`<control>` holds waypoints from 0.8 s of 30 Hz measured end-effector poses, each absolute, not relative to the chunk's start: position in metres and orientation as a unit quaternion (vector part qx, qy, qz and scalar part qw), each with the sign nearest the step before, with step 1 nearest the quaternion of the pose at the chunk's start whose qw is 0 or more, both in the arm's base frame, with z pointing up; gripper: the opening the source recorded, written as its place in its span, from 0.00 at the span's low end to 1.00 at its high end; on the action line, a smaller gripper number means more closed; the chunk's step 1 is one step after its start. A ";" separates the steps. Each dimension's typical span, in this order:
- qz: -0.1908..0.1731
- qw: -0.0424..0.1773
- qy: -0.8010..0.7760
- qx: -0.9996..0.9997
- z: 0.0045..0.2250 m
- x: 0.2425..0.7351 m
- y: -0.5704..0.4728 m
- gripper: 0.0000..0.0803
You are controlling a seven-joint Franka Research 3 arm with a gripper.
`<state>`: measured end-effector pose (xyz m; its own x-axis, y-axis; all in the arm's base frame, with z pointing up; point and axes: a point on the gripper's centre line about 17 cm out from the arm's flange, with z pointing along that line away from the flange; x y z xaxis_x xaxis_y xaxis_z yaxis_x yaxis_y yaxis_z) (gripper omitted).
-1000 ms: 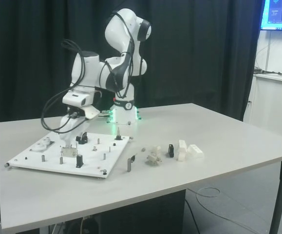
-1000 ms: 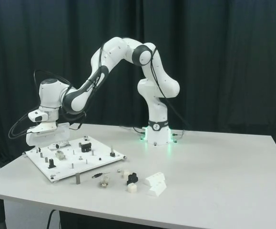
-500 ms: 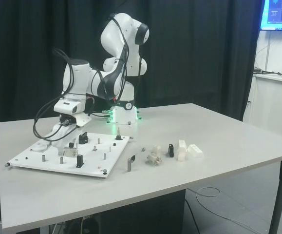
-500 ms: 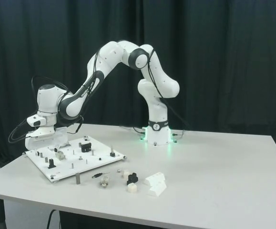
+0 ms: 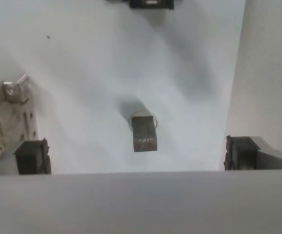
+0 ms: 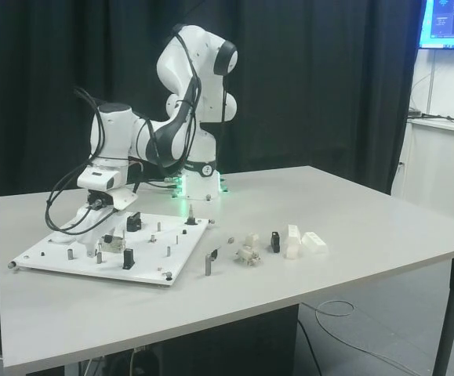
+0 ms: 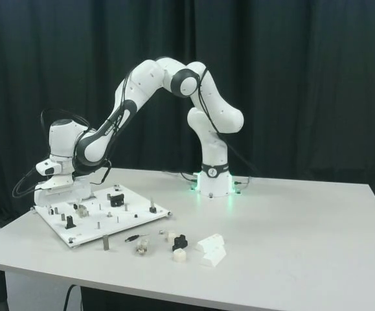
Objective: Remove square peg 3.
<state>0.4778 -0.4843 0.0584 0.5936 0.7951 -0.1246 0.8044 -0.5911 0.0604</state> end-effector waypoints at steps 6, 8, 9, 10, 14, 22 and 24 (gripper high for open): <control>-0.034 0.054 0.452 0.890 0.054 0.478 -0.485 1.00; -0.031 0.053 0.453 0.890 0.053 0.478 -0.485 1.00; -0.030 0.053 0.454 0.889 0.052 0.478 -0.485 1.00; -0.030 0.053 0.455 0.889 0.052 0.479 -0.485 1.00; -0.026 0.053 0.454 0.889 0.049 0.480 -0.486 1.00; -0.024 0.058 0.453 0.889 0.044 0.484 -0.489 1.00; -0.024 0.058 0.452 0.890 0.042 0.485 -0.490 1.00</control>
<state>0.4850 -0.4904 0.0423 0.5894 0.8022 -0.0958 0.8078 -0.5838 0.0814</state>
